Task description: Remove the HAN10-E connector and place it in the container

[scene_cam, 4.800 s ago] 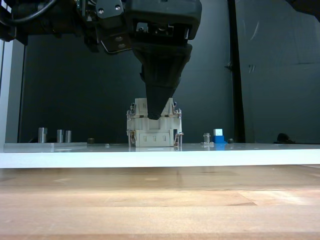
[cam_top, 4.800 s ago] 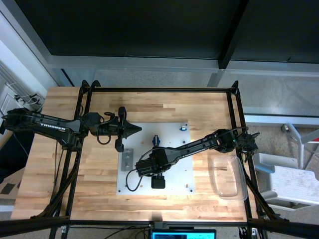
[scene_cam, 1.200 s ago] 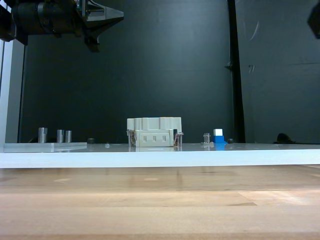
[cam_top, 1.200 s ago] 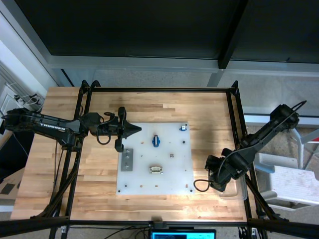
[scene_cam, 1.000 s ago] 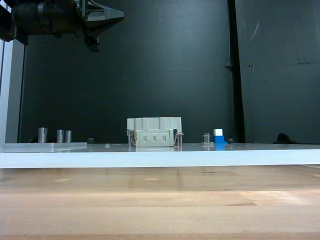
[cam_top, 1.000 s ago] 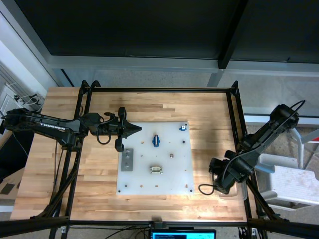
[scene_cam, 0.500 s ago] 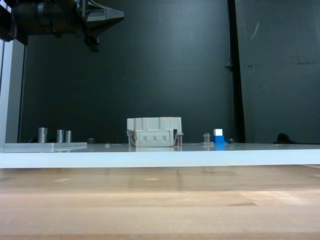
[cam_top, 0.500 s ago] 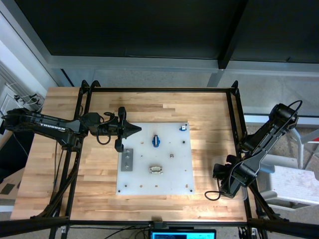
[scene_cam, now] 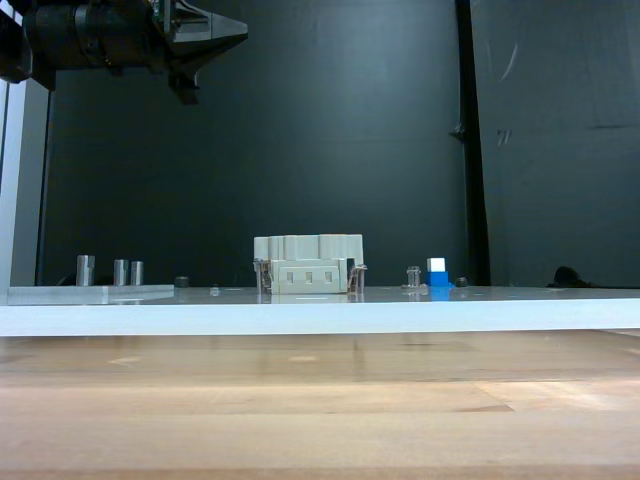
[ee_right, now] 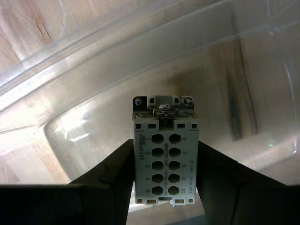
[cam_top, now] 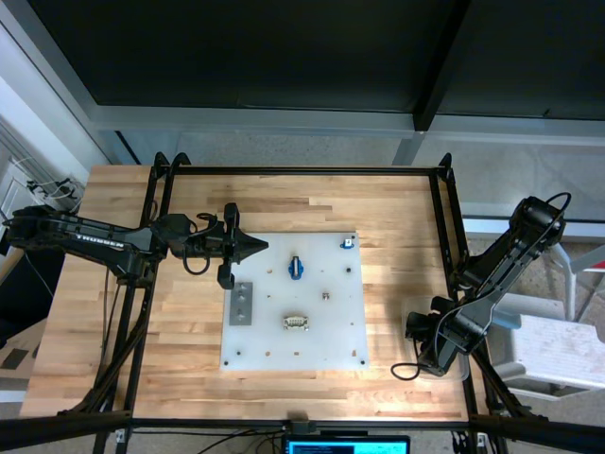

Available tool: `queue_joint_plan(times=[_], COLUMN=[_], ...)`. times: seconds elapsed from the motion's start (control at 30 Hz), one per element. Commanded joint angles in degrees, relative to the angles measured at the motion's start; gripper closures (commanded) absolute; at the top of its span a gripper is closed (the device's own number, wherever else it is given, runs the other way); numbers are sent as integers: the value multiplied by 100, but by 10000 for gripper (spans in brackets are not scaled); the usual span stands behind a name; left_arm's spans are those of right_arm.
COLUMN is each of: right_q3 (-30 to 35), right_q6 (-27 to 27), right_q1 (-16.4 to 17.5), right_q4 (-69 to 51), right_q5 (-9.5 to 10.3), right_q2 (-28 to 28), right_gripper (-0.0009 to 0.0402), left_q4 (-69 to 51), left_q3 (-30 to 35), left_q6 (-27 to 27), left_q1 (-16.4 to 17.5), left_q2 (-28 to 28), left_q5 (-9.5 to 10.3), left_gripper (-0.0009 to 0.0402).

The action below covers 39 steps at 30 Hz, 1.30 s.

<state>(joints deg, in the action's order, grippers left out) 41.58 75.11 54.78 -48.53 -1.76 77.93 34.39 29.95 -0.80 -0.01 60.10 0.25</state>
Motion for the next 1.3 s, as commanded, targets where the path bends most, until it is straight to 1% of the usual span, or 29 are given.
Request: queue_joint_plan(times=[0.03,0.27,0.37,0.47,0.63,0.93,1.1,1.3], right_q3=[2,17,37,35,35,48,286,662], right_q6=[-2,13,35,105,195,354,348,345], right_q1=[2,4,4,7,7,-4,-15,-15], right_q4=[13,24,22,17,15,-20,-428,-970], right_q5=[4,4,13,15,42,39,35,35], right_q2=[4,4,0,-57,-256,-820,-957,-962], right_gripper=[283,153,114,91,84,99,103,103], left_q4=[2,2,2,2,2,2,2,2], left_q3=[0,0,0,0,0,0,0,0], left_q6=[0,0,0,0,0,0,0,0], left_q1=[2,2,2,0,2,2,2,2], left_q2=[0,0,0,0,0,0,0,0], left_q5=[0,0,0,0,0,0,0,0], left_gripper=[393,393,393,393,393,393,393,393])
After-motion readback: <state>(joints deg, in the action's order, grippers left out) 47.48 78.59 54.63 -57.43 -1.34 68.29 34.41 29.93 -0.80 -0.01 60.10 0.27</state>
